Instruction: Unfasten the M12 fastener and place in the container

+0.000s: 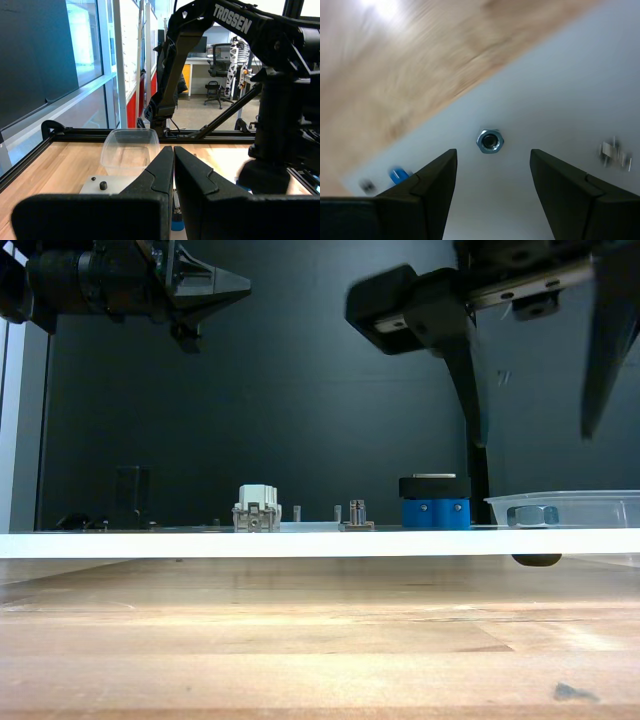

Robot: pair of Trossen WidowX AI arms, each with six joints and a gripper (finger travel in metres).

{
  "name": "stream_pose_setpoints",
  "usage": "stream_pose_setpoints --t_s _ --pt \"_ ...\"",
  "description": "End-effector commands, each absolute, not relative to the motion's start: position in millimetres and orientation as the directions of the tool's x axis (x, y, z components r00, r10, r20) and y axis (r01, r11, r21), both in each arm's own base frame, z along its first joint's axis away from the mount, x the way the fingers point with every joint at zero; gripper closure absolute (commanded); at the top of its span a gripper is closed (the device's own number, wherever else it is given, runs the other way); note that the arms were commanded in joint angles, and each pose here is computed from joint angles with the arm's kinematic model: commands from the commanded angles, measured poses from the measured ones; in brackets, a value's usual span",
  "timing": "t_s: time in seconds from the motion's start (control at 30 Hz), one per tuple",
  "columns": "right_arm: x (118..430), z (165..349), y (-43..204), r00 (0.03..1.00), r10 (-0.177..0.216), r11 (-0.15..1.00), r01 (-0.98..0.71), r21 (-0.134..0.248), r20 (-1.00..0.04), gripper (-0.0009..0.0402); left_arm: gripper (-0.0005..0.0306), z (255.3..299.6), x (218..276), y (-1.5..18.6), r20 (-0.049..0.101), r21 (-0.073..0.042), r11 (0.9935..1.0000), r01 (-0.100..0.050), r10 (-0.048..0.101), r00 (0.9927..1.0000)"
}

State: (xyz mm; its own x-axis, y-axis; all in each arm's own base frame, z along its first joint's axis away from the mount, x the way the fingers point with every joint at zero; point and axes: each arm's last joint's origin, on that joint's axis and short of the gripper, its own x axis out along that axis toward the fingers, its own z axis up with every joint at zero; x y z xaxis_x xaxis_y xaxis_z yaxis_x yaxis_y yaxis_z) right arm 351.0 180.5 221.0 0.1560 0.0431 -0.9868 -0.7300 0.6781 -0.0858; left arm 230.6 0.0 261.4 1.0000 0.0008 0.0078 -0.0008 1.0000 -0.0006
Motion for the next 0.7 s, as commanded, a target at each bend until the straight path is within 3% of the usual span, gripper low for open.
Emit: stream_pose_setpoints --t_s 0.03,0.17,0.33,0.5,0.6,0.7 --pt "349 225.1 180 0.159 0.051 0.864 -0.502 -0.036 -0.986 0.0228 0.0300 261.4 230.6 0.0 0.008 0.000 1.00000 0.000 0.000 0.99997" --pt "348 226.4 181 0.137 0.086 0.950 -0.311 0.039 -0.987 0.0288 0.0300 261.4 230.6 0.0 0.008 0.000 1.00000 0.000 0.000 0.99997" --pt "346 226.2 183 0.106 0.147 0.975 -0.185 0.125 -0.984 0.0399 0.0300 261.4 230.6 0.1 0.008 0.000 1.00000 -0.001 0.001 0.99997" --pt "348 224.2 183 0.130 0.134 0.991 -0.035 0.130 -0.982 0.0392 0.0300 261.4 230.6 0.0 0.008 0.000 1.00000 -0.001 0.001 0.99997" --pt "349 217.9 182 0.160 0.102 0.993 0.041 0.110 -0.982 0.0394 0.0300 261.4 230.6 0.1 0.008 0.000 1.00000 -0.001 0.001 0.99997" --pt "348 209.0 183 0.167 0.115 0.991 0.047 0.124 -0.979 0.0394 0.0300 261.4 230.6 0.1 0.008 0.000 1.00000 -0.001 0.001 0.99997"
